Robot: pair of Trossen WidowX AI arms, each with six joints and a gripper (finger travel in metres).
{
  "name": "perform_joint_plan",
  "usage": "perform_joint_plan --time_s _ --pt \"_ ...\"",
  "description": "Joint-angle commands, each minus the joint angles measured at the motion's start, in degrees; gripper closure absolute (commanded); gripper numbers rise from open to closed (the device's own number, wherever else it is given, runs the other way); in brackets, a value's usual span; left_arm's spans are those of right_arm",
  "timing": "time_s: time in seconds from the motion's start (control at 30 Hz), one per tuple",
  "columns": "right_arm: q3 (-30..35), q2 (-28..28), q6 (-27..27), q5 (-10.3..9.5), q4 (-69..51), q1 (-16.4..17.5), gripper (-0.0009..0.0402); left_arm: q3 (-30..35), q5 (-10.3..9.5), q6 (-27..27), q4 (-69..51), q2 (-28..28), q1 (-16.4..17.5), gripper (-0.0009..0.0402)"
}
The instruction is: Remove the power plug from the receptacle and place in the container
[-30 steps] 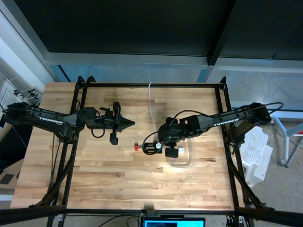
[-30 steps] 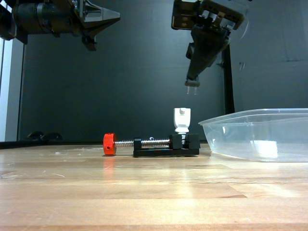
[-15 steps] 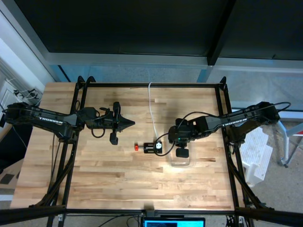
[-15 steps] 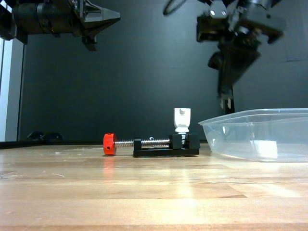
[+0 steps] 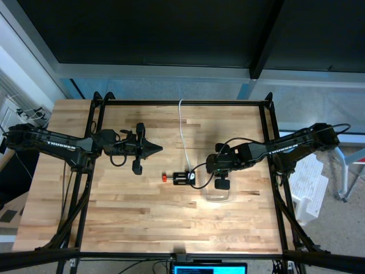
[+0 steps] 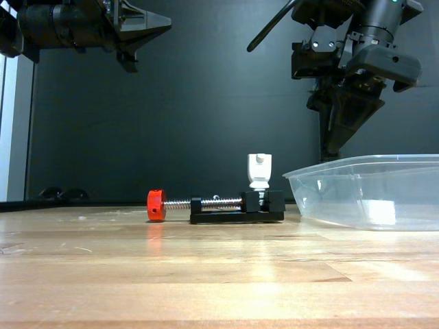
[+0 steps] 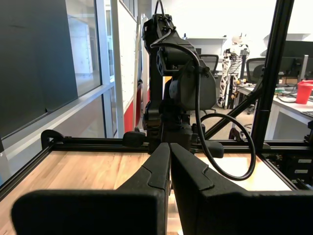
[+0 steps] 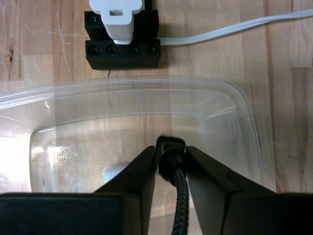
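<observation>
The right gripper (image 8: 171, 152) is clamped on the power plug (image 8: 170, 147). Its two fingers (image 8: 139, 169) squeeze the little black plug from both sides, and the black cord (image 8: 179, 196) runs back between them. The clear container (image 8: 234, 103) sits right under this gripper, so the plug hangs over the inside of it. In the low view the gripper's tip is down near the container's rim. I cannot tell if the plug touches the bottom.

The receptacle (image 8: 122, 49) sits on the desk (image 5: 125, 211) just past the container's wall, on the side of the right gripper that faces the left arm. Its white socket (image 6: 259, 168) stands up, its red knob (image 6: 156, 205) is at the end farthest from the right gripper, and a white cable (image 8: 220, 32) leads away from it.

The left gripper (image 7: 169, 152) hangs high over the desk, well apart from the receptacle. Its fingers are pressed together with nothing between them.
</observation>
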Motion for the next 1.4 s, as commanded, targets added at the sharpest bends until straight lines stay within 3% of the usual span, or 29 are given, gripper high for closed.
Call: perform_joint_plan --time_s 0.03,0.33,0.57,1.2,1.4 --pt "0.02 -0.02 0.20 0.00 -0.02 0.02 0.0267 0.00 0.00 0.00 0.00 0.00 0.02 0.0393" --pt "0.63 -0.33 1.05 0.00 -0.24 0.15 0.0203 0.00 0.00 0.00 0.00 0.00 0.00 0.0393" --pt "2.21 -1.86 2.16 0.02 -2.38 0.28 0.0180 0.00 0.00 0.00 0.00 0.00 0.00 0.0393" --pt "2.32 -14.12 2.34 0.04 -1.36 0.28 0.0185 0.00 0.00 0.00 0.00 0.00 0.00 0.0393" --pt "-1.01 -20.52 -0.39 0.50 10.32 0.00 0.0221 0.00 0.00 0.00 0.00 0.00 0.02 0.0393"
